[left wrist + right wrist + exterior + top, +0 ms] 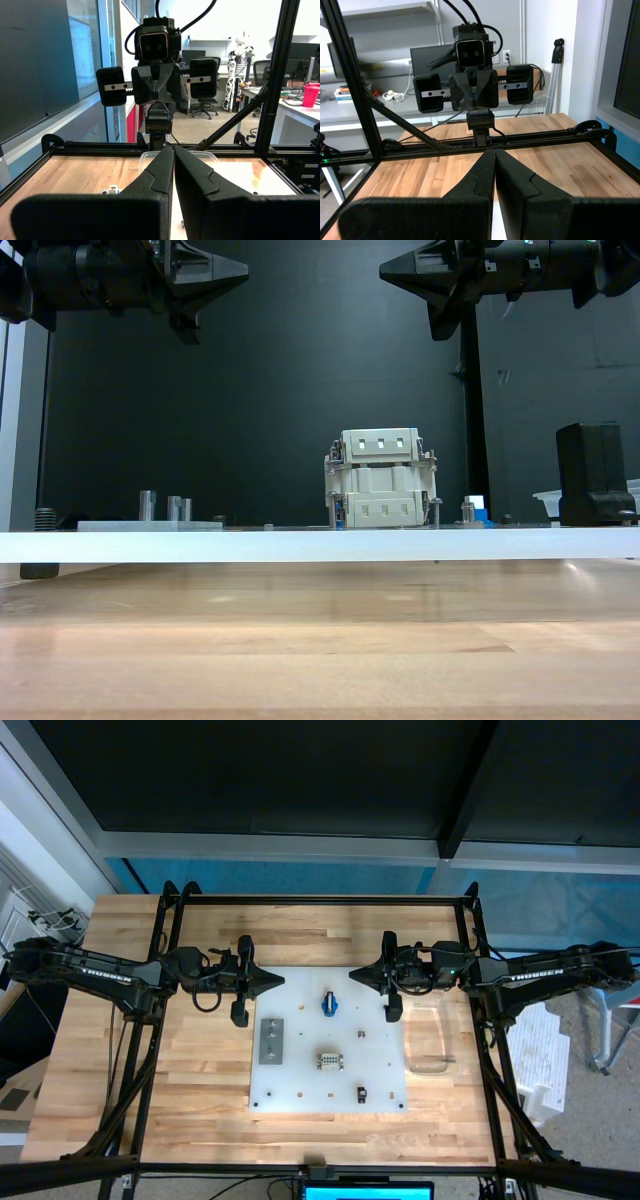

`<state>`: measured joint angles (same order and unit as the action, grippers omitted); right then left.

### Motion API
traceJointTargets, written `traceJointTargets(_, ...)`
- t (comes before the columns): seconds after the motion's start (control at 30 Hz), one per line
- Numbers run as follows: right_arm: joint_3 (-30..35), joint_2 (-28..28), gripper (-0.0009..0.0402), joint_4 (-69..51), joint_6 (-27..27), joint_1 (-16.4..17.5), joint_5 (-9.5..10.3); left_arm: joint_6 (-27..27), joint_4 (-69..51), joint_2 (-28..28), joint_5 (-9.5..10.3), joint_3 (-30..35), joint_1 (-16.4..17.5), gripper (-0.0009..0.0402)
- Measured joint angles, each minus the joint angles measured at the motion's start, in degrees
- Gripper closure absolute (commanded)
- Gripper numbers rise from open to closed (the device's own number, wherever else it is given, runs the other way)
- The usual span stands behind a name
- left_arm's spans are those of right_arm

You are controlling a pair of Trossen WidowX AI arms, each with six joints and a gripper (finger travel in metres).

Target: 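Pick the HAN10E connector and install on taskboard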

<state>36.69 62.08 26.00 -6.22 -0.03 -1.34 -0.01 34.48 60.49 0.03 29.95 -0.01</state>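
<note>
One connector, nobody holding it. A small black part [362, 1094] sits nearest on the taskboard [300, 1075]. Just beyond it the HAN10E connector [329, 1062] stands upright on the board's near-middle, apart from both arms. The low view shows it as two stacked pale tiers with metal ends; can't tell if it's seated in a mount or just resting. The grey metal block [271, 1040] is to its left, the blue fitting [330, 1003] farther back, and a clear tray [428, 1067] lies off the board's right edge. At the far edge, high above the board, the left gripper [278, 980] points right and the right gripper [353, 974] points left, tips facing each other, well apart. In the wrist views each has its fingers pressed together, nothing between them, touching nothing. Step, my read: pick not started. The next move calls for one arm to spread its fingers, drop over the connector, close across it, then carry it to its seat on the board.
</note>
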Motion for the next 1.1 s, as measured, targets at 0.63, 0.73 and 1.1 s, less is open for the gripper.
traceJointTargets(0.63, -0.61, -0.11, 0.0393, 0.90, -1.40, 0.02, 0.09, 0.00, 0.00, -0.02, -0.02, -0.02, 0.00, 0.0392)
traceJointTargets(0.73, -0.61, -0.11, 0.0393, 0.96, -1.40, 0.02, 0.11, 0.00, 0.00, 0.00, 0.00, 0.00, 0.00, 0.0392)
traceJointTargets(1.1, -1.29, -0.11, 0.0393, 1.79, -1.33, 0.02, 0.13, 0.00, 0.00, 0.00, 0.00, 0.00, 0.00, 0.0392)
